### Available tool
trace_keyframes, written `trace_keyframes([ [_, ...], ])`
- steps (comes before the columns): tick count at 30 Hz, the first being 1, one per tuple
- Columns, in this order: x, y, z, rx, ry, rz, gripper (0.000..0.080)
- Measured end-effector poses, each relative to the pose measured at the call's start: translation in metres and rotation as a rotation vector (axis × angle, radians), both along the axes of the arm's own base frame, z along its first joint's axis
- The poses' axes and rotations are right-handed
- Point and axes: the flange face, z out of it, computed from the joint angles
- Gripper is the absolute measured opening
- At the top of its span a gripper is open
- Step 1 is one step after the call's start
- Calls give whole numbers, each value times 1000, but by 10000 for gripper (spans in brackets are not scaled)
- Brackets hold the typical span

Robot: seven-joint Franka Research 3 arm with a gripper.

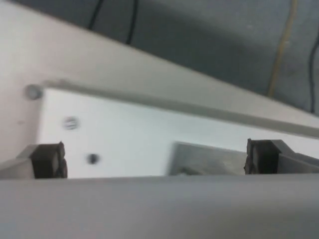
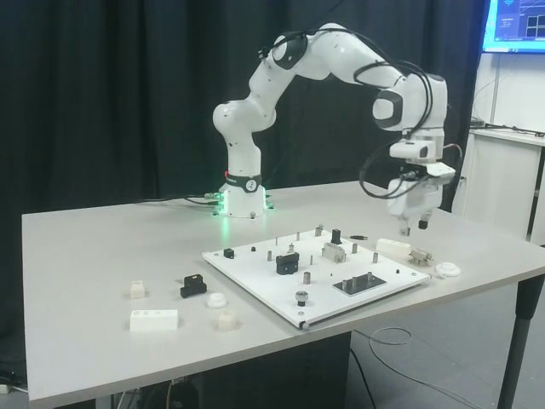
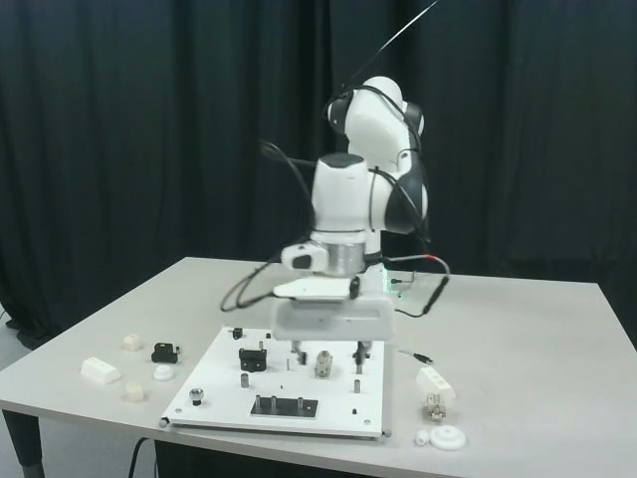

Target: Remove bolt 4.

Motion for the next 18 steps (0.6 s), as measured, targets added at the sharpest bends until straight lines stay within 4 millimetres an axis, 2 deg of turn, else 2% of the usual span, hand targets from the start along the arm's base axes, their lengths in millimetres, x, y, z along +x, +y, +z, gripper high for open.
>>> trace_keyframes([
  [9, 12, -64, 22, -22, -45, -80, 800],
  [18, 16, -132, 33, -26, -69, -171, 800],
])
